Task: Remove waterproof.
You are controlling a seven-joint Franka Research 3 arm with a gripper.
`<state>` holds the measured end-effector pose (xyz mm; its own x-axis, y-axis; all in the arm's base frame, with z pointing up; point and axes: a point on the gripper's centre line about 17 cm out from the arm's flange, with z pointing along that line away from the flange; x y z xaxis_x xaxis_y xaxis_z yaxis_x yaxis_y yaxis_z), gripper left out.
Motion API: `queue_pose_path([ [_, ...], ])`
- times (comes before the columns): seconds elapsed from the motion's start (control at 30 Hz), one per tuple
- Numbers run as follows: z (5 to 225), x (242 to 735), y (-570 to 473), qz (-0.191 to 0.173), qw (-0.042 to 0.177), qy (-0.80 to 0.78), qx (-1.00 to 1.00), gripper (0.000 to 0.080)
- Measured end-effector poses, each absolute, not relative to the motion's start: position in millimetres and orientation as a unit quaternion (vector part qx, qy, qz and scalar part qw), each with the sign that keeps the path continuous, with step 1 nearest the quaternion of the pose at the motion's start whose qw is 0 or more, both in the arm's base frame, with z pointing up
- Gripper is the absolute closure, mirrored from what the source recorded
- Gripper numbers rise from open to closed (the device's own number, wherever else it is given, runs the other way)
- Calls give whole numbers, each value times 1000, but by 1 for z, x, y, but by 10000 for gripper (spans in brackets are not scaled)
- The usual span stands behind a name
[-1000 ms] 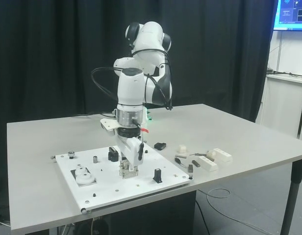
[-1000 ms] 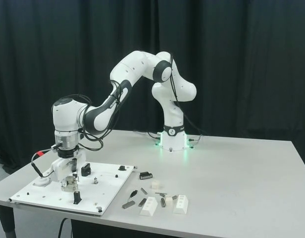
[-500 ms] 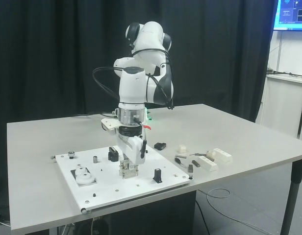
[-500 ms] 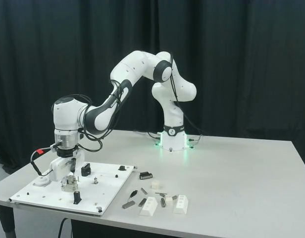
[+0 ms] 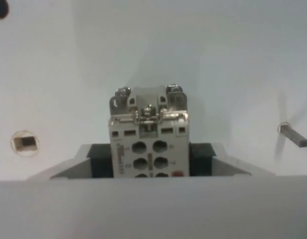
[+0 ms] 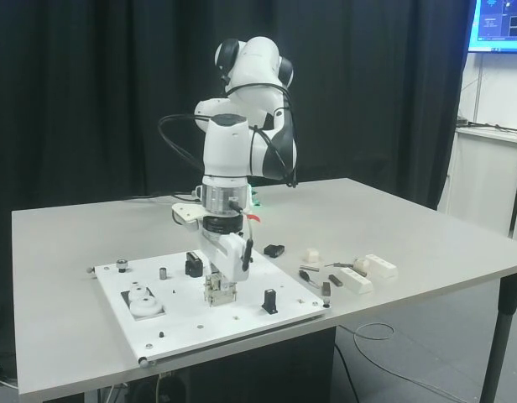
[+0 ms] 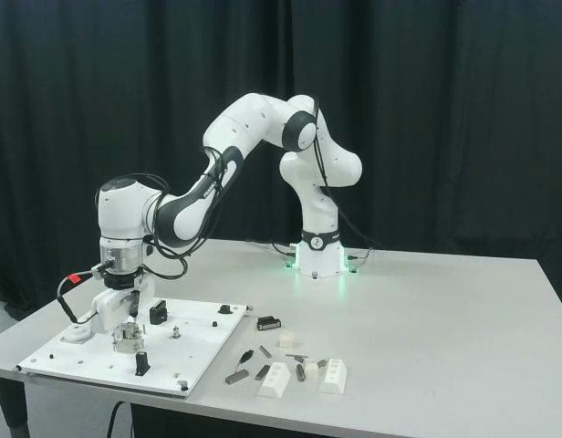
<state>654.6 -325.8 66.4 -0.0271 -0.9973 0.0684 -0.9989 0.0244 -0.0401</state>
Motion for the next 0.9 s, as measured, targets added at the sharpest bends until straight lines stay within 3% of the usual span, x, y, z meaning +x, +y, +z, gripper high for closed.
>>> queue_pose_path([
  [0.9, 67, 655, -325, 37, 11, -708, 706, 490],
])
